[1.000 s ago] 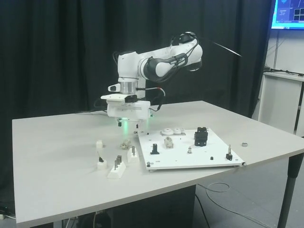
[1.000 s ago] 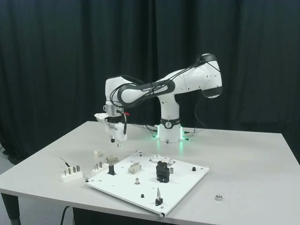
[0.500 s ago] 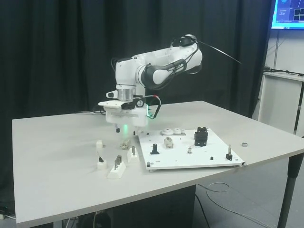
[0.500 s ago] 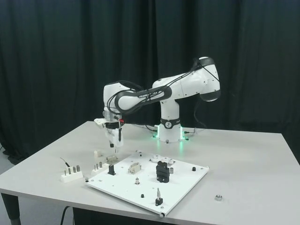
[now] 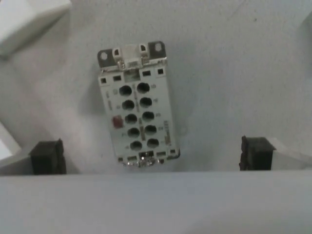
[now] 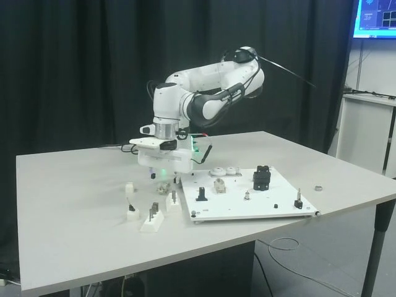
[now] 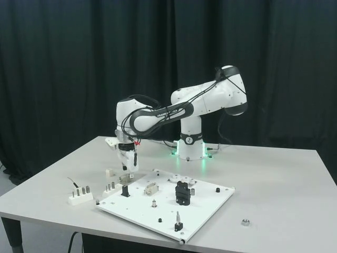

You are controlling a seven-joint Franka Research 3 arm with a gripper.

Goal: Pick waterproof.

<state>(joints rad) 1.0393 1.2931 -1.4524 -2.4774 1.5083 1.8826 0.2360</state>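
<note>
Waterproof connector [image 5: 137,104], a white block with two rows of round sockets and metal tabs at both ends, lies flat on the grey table [image 6: 74,185] just beside the white board [image 6: 260,201], directly beneath the gripper [image 5: 151,155]. The black fingertips [image 5: 48,157] stand wide apart, one on either side of the connector, neither touching it. In the room views the white arm [image 7: 174,108] reaches down over this spot, near small white holders [image 6: 151,219].
</note>
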